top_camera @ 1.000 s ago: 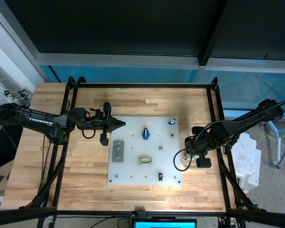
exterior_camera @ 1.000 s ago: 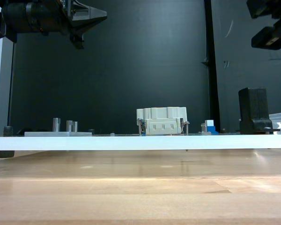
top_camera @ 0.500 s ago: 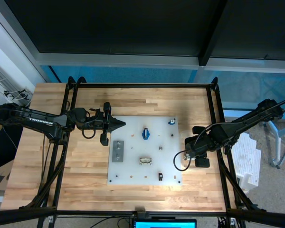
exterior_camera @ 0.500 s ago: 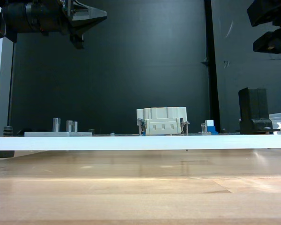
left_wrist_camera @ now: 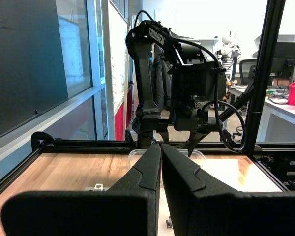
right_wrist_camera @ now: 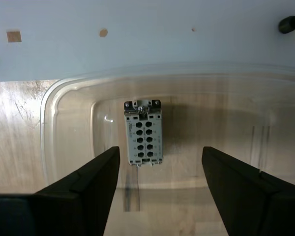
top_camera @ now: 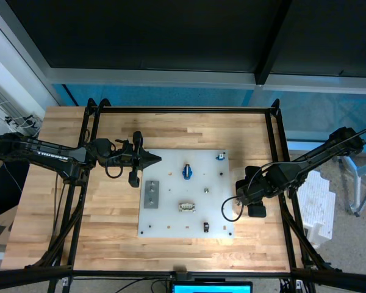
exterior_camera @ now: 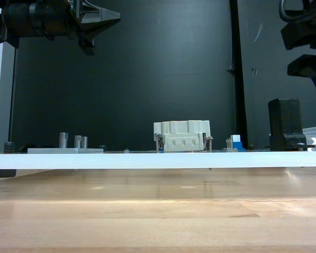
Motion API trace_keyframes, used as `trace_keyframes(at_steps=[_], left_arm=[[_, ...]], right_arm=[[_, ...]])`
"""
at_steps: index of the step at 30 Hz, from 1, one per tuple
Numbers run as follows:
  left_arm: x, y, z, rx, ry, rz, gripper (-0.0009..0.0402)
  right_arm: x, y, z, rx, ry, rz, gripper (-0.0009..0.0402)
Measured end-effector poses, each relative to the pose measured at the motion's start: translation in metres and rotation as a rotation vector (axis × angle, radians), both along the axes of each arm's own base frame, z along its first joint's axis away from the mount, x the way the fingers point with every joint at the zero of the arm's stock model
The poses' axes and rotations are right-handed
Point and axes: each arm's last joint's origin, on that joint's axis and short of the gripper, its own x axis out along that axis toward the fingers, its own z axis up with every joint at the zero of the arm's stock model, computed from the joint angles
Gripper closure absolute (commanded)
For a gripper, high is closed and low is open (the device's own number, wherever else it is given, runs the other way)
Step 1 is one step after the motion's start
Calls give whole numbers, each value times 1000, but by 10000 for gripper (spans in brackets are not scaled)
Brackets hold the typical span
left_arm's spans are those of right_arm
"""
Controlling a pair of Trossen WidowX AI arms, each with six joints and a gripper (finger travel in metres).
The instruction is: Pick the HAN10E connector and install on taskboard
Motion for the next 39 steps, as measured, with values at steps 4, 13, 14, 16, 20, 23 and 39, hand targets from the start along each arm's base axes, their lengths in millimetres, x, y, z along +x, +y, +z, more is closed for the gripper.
trace_keyframes(at_steps=[4, 13, 14, 16, 20, 23, 39], left_arm=[[0, 0, 0, 0, 0, 0, 392], [0, 0, 0, 0, 0, 0, 392], [0, 0, 0, 0, 0, 0, 392], [0, 0, 0, 0, 0, 0, 392], [0, 0, 0, 0, 0, 0, 392], [0, 0, 0, 0, 0, 0, 392], [0, 0, 0, 0, 0, 0, 392]], right_arm=[[1, 1, -6, -8, 8, 14, 110], [0, 2, -28, -1, -16, 54, 112], [0, 2, -30, 2, -18, 54, 111], [-1, 2, -33, 10, -19, 56, 111], [-2, 1, -38, 12, -16, 58, 111], [-2, 2, -42, 12, -14, 58, 111], [-4, 1, -61, 11, -10, 85, 123]])
